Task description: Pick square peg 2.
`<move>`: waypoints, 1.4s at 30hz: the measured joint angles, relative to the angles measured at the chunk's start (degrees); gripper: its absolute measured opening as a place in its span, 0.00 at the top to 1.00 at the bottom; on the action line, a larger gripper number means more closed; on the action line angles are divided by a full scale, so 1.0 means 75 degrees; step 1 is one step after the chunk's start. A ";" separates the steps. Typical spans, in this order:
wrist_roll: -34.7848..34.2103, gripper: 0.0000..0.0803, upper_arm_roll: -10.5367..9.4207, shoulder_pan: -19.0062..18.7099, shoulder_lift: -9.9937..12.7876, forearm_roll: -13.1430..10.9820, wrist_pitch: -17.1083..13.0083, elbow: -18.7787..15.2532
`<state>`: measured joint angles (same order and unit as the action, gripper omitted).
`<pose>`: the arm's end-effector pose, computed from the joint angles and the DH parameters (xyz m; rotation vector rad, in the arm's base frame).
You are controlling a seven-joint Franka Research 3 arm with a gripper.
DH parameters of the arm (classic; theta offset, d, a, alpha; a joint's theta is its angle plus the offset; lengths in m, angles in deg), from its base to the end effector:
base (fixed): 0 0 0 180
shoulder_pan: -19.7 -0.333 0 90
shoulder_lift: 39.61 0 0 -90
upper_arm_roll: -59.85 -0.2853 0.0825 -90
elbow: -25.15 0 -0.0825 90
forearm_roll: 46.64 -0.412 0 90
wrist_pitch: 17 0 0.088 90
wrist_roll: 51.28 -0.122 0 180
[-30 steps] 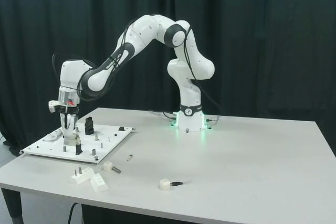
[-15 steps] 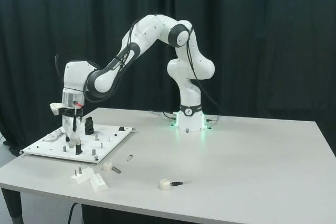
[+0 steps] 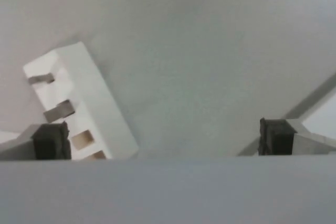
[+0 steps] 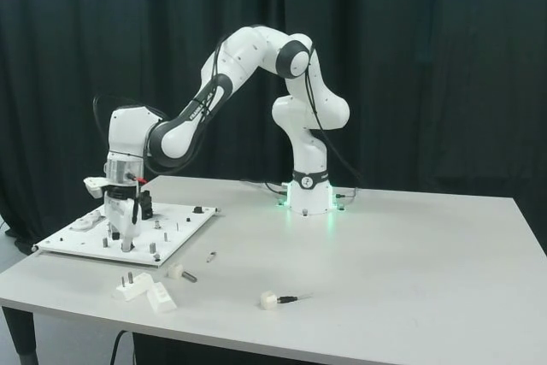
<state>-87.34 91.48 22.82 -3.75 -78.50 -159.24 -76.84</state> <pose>0.5731 -0.3697 0.2070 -2.1982 2.1131 -0.3105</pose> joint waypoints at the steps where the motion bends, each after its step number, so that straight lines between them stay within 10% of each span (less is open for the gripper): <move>1: 0.0030 0.00 -0.0024 -0.0001 0.0005 0.0000 -0.0009 0.0003; 42: 0.1510 0.00 -0.0131 -0.0489 0.0800 0.0448 0.0088 0.0797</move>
<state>-76.02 90.50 19.15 2.25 -75.14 -158.57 -70.86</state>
